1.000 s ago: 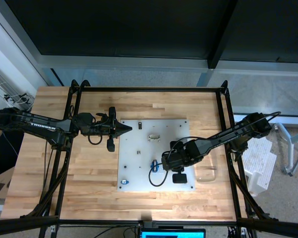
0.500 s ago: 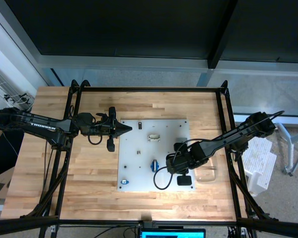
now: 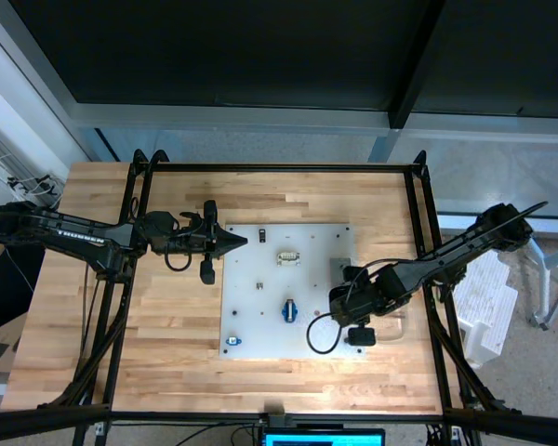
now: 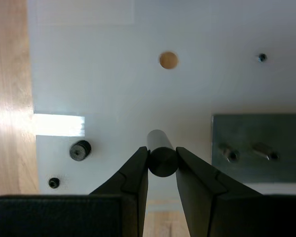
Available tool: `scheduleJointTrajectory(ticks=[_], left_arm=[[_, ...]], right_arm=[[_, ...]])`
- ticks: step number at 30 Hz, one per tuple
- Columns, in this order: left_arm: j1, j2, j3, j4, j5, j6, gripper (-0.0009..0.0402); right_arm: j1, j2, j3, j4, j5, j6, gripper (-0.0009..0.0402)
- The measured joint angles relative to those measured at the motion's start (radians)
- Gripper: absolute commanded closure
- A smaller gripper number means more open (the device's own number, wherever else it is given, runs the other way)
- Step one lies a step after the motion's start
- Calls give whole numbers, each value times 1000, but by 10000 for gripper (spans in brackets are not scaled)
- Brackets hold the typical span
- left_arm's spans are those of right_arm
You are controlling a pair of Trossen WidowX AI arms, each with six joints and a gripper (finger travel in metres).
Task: Remove the 16mm cylinder and place in the container
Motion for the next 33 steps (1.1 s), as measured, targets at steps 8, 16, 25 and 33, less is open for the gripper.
scheduleJointTrajectory(ticks=[8,16,25,33], left_arm=[[0,0,0,0,0,0,393],[0,0,0,0,0,0,393],[0,0,0,0,0,0,393],[0,0,0,0,0,0,393]], right_arm=[[8,-68,-63,-2,2,24,283],[14,-145,-142,-3,2,78,183],[26,-246,-231,-8,3,111,159],[40,-291,-277,-10,2,111,172]])
